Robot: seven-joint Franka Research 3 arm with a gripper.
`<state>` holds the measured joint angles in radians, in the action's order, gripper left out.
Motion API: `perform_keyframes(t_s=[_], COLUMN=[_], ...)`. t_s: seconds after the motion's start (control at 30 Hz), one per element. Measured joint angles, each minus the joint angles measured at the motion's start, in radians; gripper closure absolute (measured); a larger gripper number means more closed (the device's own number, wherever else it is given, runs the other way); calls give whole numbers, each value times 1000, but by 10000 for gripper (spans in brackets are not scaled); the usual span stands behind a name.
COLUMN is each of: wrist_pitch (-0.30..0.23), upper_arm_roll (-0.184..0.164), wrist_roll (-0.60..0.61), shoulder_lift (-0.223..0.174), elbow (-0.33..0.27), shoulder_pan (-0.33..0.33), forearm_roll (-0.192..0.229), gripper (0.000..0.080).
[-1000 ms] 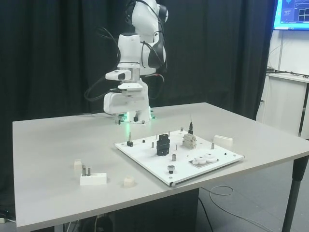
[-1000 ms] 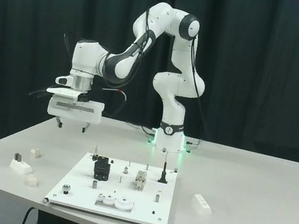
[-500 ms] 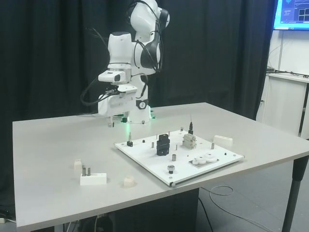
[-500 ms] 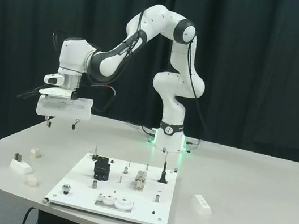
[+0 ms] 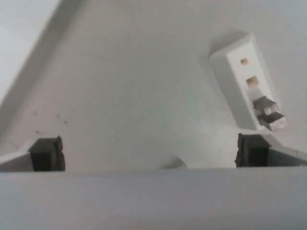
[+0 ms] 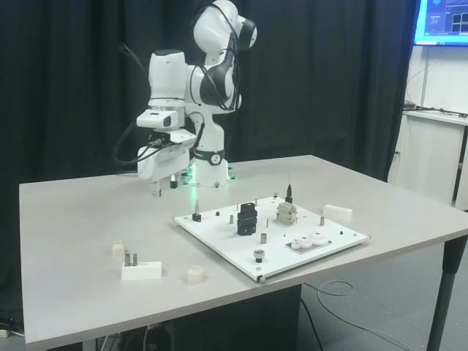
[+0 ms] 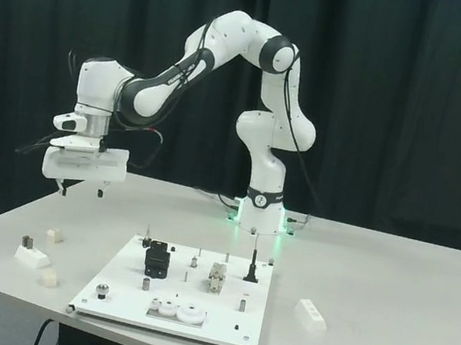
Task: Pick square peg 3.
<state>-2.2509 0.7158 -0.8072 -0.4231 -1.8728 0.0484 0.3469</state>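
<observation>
The white arm reaches out from its base at the far edge of the grey surface [image 6: 88, 219], and its gripper [image 7: 80, 190] hangs in the air, well above the surface and holding nothing. The fingers [image 5: 47, 153] stand wide apart, one black pad at each side of the wrist view with bare surface between them. Below the gripper and somewhat toward the near edge sits a small white holder block [image 5: 244, 86], near the corner of the surface farthest from the white board [image 6: 270, 234]. In the wrist view the block shows two empty square holes and, at one end, two short grey square pegs [image 5: 268, 112] standing side by side; which of them is square peg 3 cannot be told. In the first room view the same pegs [image 6: 130, 259] rise upright from the block [image 6: 141, 271]. Two smaller white blocks lie just beside the holder, one toward the far edge [image 6: 118, 248] and one toward the near edge [image 6: 194, 274]. The board lies in the middle of the surface and carries a black part [image 6: 247, 218], small posts and white gears [image 6: 309, 240]. Another white block [image 6: 338, 213] lies on the surface beyond the board, well apart from the gripper.
</observation>
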Motion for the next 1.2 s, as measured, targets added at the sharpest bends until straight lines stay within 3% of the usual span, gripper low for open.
perform_keyframes(t_s=[0.33, 0.7, 1.2], wrist_pitch=[34, 97, 173], upper_arm_roll=[-9, -50, -74], wrist_roll=[-117, -173, -218], shoulder_lift=[-81, -170, -260], elbow=[99, 232, 376], shoulder_pan=[-56, -130, -185], forearm_roll=[45, 74, 78], gripper=[3, 3, 3])
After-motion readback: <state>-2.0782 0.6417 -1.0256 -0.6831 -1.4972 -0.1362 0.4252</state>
